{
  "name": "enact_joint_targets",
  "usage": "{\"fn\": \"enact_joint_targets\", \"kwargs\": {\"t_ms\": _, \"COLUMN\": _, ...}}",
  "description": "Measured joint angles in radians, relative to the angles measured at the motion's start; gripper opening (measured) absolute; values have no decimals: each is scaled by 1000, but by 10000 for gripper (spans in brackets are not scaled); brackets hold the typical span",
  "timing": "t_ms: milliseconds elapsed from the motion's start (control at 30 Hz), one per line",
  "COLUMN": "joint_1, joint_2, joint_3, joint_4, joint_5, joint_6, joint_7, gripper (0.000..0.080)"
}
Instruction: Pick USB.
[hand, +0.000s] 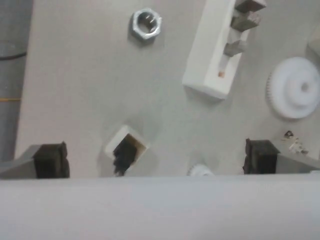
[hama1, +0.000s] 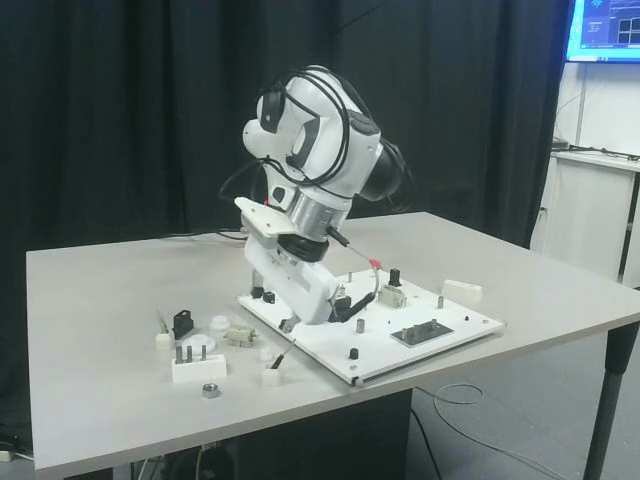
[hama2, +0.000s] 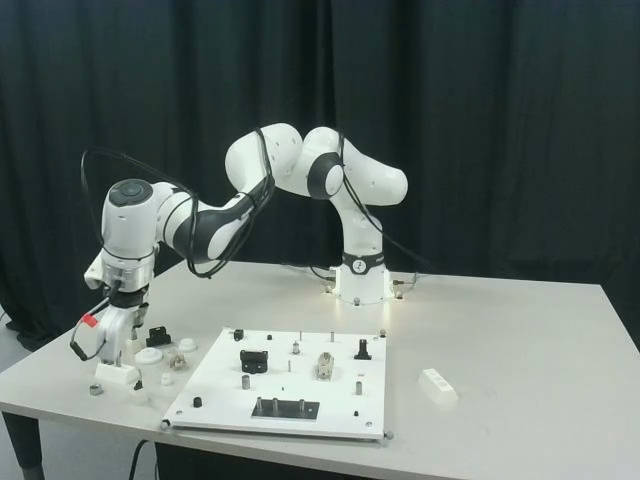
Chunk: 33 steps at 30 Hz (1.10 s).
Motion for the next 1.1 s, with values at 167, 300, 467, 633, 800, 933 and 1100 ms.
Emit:
{"fn": "enact_joint_targets", "kwargs": {"t_ms": 167, "joint_1": 1, "joint_2": 6, "joint_3": 4, "joint_4": -4, "joint_5": 28, "joint_6": 17, "joint_7": 0, "gripper": 768}}
{"fn": "enact_joint_targets", "kwargs": {"t_ms": 300, "joint_1": 5, "joint_2": 15, "joint_3": 4, "joint_4": -7, "joint_5": 42, "joint_6": 29, "joint_7": 0, "gripper": 768}}
{"fn": "enact_joint_targets", "kwargs": {"t_ms": 467, "joint_1": 9, "joint_2": 30, "joint_3": 4, "joint_4": -12, "joint_5": 44, "joint_6": 36, "joint_7": 0, "gripper": 799}}
{"fn": "enact_joint_targets", "kwargs": {"t_ms": 633, "joint_1": 10, "joint_2": 48, "joint_3": 4, "joint_4": -14, "joint_5": 44, "joint_6": 42, "joint_7": -13, "gripper": 800}}
{"fn": "enact_joint_targets", "kwargs": {"t_ms": 800, "joint_1": 9, "joint_2": 64, "joint_3": 2, "joint_4": -15, "joint_5": 44, "joint_6": 49, "joint_7": -21, "gripper": 800}}
{"fn": "enact_joint_targets", "kwargs": {"t_ms": 933, "joint_1": 8, "joint_2": 76, "joint_3": 1, "joint_4": -15, "joint_5": 44, "joint_6": 54, "joint_7": -29, "gripper": 800}}
{"fn": "enact_joint_targets", "kwargs": {"t_ms": 1100, "joint_1": 7, "joint_2": 85, "joint_3": 1, "joint_4": -19, "joint_5": 44, "joint_6": 60, "joint_7": -36, "gripper": 800}}
